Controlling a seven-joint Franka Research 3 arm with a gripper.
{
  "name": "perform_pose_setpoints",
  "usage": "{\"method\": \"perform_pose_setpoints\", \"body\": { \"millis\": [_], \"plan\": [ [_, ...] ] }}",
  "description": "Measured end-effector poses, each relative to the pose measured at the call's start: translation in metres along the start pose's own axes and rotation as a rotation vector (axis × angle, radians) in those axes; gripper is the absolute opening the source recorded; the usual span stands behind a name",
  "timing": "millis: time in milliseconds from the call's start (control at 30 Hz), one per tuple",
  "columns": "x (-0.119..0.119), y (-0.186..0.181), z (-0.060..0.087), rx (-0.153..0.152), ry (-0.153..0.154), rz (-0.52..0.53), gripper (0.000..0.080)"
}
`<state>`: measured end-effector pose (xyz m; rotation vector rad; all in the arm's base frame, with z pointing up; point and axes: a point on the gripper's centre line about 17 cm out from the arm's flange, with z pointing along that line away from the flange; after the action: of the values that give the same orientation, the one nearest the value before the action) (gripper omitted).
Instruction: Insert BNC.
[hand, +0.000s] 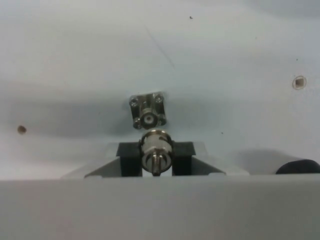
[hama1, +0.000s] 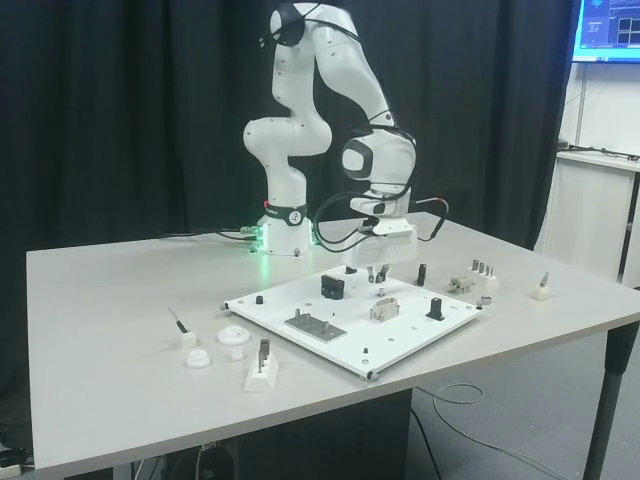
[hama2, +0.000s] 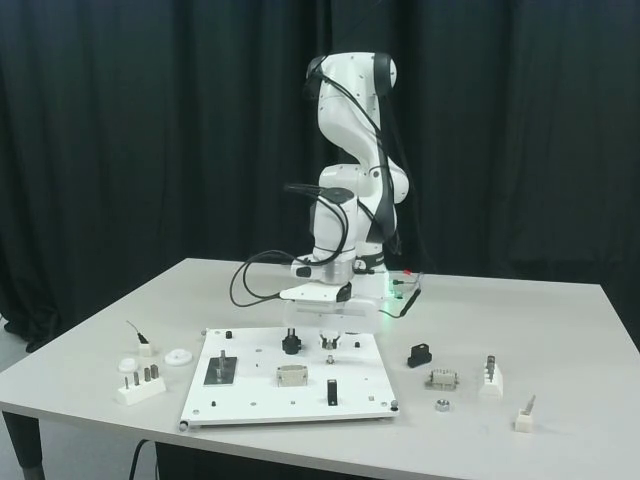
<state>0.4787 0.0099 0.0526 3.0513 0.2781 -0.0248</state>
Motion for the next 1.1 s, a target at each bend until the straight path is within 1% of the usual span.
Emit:
{"method": "perform_pose_setpoints", "body": {
  "millis": [267, 667, 933, 1100],
  "plan": [
    [0.0001, -0.0004, 0.0043, 0.003, -0.006, 0.001, 0.0124],
    [0.0047, -0.0015, 0.0034, 0.004, 0.004, -0.001, 0.0124],
    [0.0040, -0.0027, 0.0076, 0.007, 0.001, -0.002, 0.0124],
    [0.0054, -0.0039, 0.0104, 0.010, 0.006, -0.003, 0.0124]
  ]
}}
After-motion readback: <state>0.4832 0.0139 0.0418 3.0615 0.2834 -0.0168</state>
